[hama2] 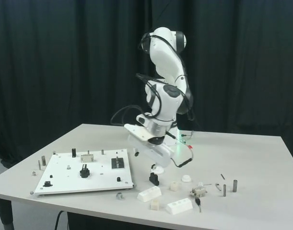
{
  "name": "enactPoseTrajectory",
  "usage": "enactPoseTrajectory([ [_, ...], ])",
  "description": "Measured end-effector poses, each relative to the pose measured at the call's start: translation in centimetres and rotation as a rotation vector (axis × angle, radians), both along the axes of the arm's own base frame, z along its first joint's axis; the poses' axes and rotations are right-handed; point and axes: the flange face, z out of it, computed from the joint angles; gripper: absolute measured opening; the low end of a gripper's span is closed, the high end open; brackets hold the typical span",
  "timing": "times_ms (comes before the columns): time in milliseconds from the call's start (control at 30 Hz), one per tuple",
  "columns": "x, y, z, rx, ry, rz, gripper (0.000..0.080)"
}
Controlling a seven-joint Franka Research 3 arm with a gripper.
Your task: Remove square peg 3.
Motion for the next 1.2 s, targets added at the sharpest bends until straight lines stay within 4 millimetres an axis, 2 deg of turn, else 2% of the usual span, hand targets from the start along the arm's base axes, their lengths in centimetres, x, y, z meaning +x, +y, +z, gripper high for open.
enactPoseTrajectory([
  [433, 0.1, -6.0, 0.8, -0.033, -0.019, -0.047, 0.08],
  [1200, -0.9, -19.3, 2.0, -0.081, -0.059, -0.126, 0.08],
])
